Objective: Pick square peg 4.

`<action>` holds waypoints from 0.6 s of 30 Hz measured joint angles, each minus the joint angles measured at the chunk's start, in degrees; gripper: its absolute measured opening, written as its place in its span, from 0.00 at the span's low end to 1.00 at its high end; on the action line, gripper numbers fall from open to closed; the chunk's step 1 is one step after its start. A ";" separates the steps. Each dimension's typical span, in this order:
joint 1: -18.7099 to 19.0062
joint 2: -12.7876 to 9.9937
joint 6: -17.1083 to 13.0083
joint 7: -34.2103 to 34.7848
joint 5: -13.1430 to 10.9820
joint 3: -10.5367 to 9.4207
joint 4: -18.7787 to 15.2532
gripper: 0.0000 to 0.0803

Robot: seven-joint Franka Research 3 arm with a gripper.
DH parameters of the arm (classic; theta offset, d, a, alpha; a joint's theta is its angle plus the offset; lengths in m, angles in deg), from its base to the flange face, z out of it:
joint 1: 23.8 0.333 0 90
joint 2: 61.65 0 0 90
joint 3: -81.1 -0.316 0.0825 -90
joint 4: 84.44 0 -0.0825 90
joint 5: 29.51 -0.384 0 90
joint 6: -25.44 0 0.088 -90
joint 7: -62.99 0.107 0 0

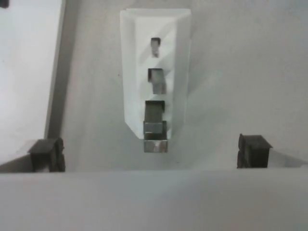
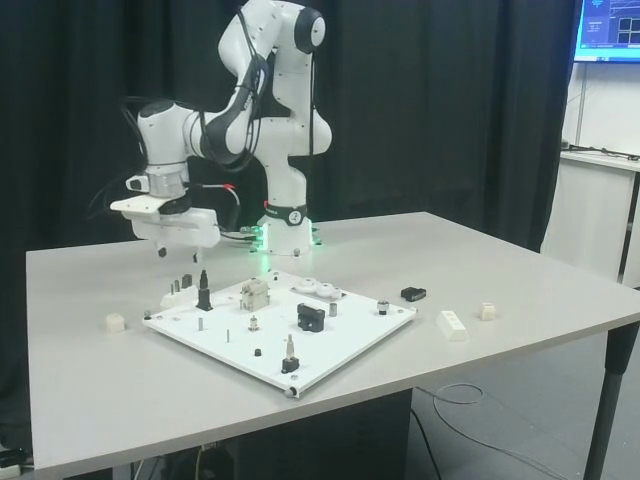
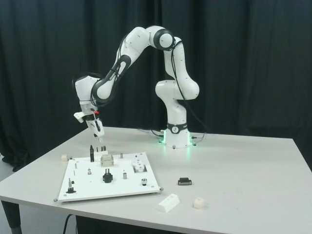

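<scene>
Arm: white Franka arm (image 3: 168, 63) bolted at the far side of the grey counter (image 3: 243, 165), with a green glow at its base, reaching out to the left over the far left corner of the white board (image 2: 345, 335).
Tool: the tool (image 1: 150, 153) hangs above the peg holder, clear of it; its two black fingertips (image 1: 47, 154) stand wide apart, nothing between them.
Peg holder: a white wedge-shaped block (image 1: 155, 72) on the counter just beside the board's far left edge; in the wrist view it lies centred between the fingertips.
Square pegs: three grey square pegs stand in a row in the holder, growing in size; the largest peg (image 1: 155, 126) is at the end nearest the tool. Which one is number 4 cannot be told.
Board: carries several small fixtures, among them a black post (image 2: 203, 288) and a black block (image 2: 311, 318).
Loose parts: a white cube (image 2: 115, 322) left of the board; right of it, a small black part (image 2: 413, 294), a white block (image 2: 452, 325) and another white cube (image 2: 487, 311).
</scene>
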 joint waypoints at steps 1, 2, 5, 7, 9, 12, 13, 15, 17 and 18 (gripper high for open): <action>0.27 -0.02 -0.61 0.25 0.00 0.00 -0.48 1.00; 0.48 -0.03 -1.10 0.44 0.00 0.00 -0.85 1.00; 1.01 -0.06 -2.64 0.93 0.00 0.00 -2.02 1.00; 1.26 -0.07 -3.74 1.17 0.00 0.00 -2.77 1.00; 1.43 -0.11 -4.69 1.41 0.00 0.00 -3.46 1.00; 1.57 -0.17 -5.92 1.51 0.00 0.00 -4.33 1.00; 1.58 -0.20 -6.35 1.51 0.00 0.00 -4.63 1.00; 1.58 -0.31 -7.04 1.51 0.00 0.00 -5.16 1.00; 1.59 -0.43 -7.77 1.51 0.00 0.00 -5.65 1.00; 1.58 -0.48 -8.12 1.51 0.00 0.00 -5.90 1.00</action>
